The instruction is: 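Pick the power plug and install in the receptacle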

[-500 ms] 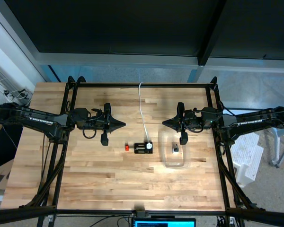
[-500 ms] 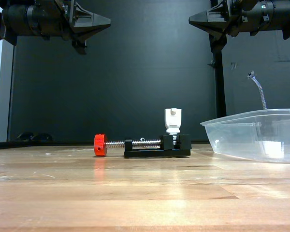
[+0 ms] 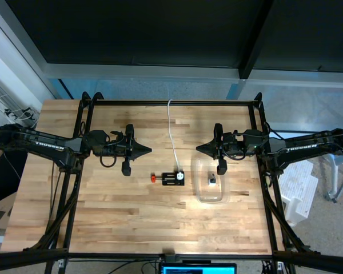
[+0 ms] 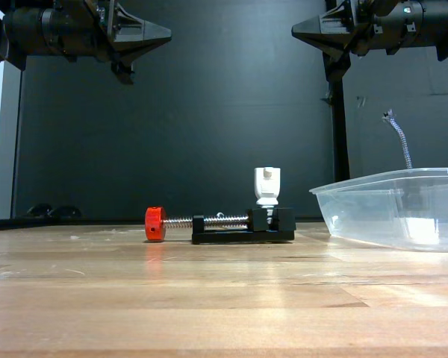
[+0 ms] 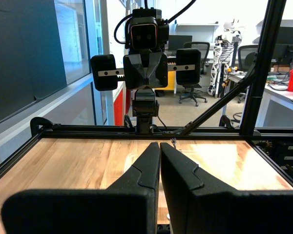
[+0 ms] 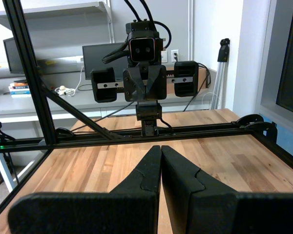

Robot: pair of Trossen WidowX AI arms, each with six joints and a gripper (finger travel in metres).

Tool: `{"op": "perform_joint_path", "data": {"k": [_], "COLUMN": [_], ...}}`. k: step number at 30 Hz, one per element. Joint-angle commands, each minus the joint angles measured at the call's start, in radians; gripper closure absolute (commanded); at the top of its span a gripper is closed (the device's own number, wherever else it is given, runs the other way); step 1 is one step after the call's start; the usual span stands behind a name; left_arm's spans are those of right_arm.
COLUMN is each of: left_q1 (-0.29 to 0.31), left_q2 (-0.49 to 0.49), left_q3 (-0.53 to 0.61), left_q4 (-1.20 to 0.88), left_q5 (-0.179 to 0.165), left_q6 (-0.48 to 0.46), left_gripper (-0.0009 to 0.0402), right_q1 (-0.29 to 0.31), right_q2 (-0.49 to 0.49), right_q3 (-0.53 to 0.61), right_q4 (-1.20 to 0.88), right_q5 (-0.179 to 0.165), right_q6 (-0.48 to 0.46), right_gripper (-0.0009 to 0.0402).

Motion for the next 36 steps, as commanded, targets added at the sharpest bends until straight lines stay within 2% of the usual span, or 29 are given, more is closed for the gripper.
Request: {"op": "perform_joint_path", "data": {"k": [1,7,12,15,22,25,31,36], "left_q1": [0.000,0.000,0.000,0.000,0.000,0.000,0.000,0.000], "left_q2": [0.000,0.000,0.000,0.000,0.000,0.000,0.000,0.000], "left_q3": [0.000,0.000,0.000,0.000,0.000,0.000,0.000,0.000], "left_q4": [0.000,0.000,0.000,0.000,0.000,0.000,0.000,0.000], "left_q5": [0.000,0.000,0.000,0.000,0.000,0.000,0.000,0.000], "left_q6": [0.000,0.000,0.000,0.000,0.000,0.000,0.000,0.000], "left_gripper": [0.0393,0.0393,0.0393,0.0393,0.0393,0.0393,0.0393,0.0393], "right_q1": [0.001,0.000,0.001,0.002,0.017,0.022,0.062,0.137], "right_q2": [0.000,-0.005,-0.018,-0.021,-0.017,-0.015,-0.002,0.034], "right_q3": [0.000,0.027,0.146,0.220,0.347,0.385,0.423,0.438], "right_q4": [0.004,-0.011,-0.330,-0.546,-0.866,-0.972,-1.143,-1.238], "right_q5": [0.000,0.008,0.006,-0.019,-0.016,0.005,0.016,0.072], "right_q6": [0.000,-0.005,-0.019,-0.018,-0.009,-0.007,0.019,0.073], "right_gripper": [0.0393,0.0393,0.0393,0.0393,0.0393,0.0393,0.0393,0.0393]}}
